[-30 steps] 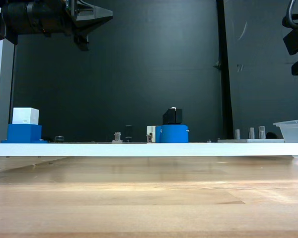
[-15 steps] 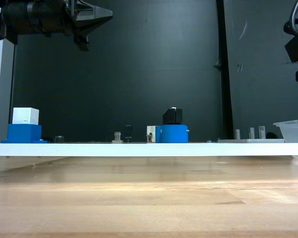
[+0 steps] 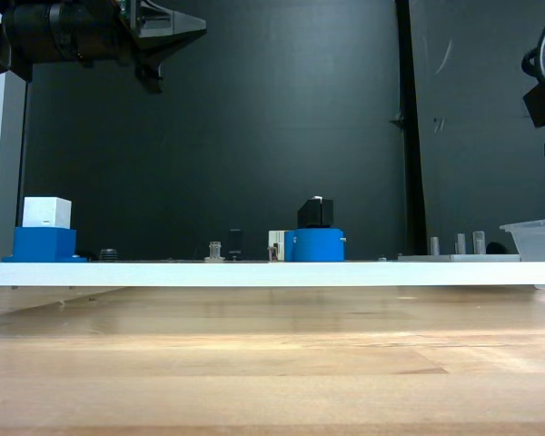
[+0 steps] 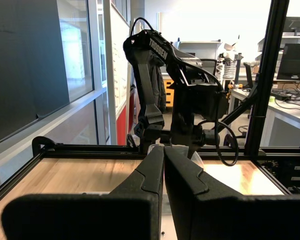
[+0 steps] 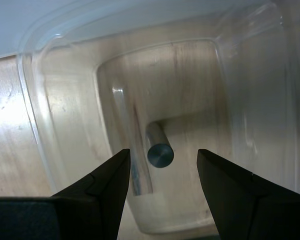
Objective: Pick the 16mm cylinder and place it in the taskboard
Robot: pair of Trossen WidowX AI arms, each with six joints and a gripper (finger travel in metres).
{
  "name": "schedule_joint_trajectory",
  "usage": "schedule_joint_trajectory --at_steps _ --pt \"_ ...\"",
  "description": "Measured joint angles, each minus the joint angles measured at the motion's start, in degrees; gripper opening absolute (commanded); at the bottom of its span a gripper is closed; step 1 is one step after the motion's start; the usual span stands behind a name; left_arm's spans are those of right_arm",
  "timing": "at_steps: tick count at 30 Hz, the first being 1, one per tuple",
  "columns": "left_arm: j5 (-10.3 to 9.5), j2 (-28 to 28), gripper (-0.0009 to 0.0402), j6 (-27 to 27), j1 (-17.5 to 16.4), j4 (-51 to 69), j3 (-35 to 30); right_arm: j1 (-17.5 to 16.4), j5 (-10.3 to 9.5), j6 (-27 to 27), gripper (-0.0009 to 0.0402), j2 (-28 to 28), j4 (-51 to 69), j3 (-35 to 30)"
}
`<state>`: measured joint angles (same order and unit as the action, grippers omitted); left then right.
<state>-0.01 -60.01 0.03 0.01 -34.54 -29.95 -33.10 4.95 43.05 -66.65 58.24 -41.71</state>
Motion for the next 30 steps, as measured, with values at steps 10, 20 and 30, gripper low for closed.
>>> schedule_joint_trajectory --at_steps 10,20,30 --pt "0.00 0.0 0.0000 0.0 0.0 0.0 0.0 -0.2 -0.02 0.6 0.0185 -0.3 -2.9 2.1" --pt "-0.02 0.0 0.0000 0.0 0.0 0.0 0.0 -0.3 -0.20 0.6 0.0185 -0.3 -5.5 4.2" --pt "0.00 0.0 0.0000 0.0 0.0 0.0 0.0 -0.3 -0.52 0.6 0.0182 -0.3 -7.9 6.1"
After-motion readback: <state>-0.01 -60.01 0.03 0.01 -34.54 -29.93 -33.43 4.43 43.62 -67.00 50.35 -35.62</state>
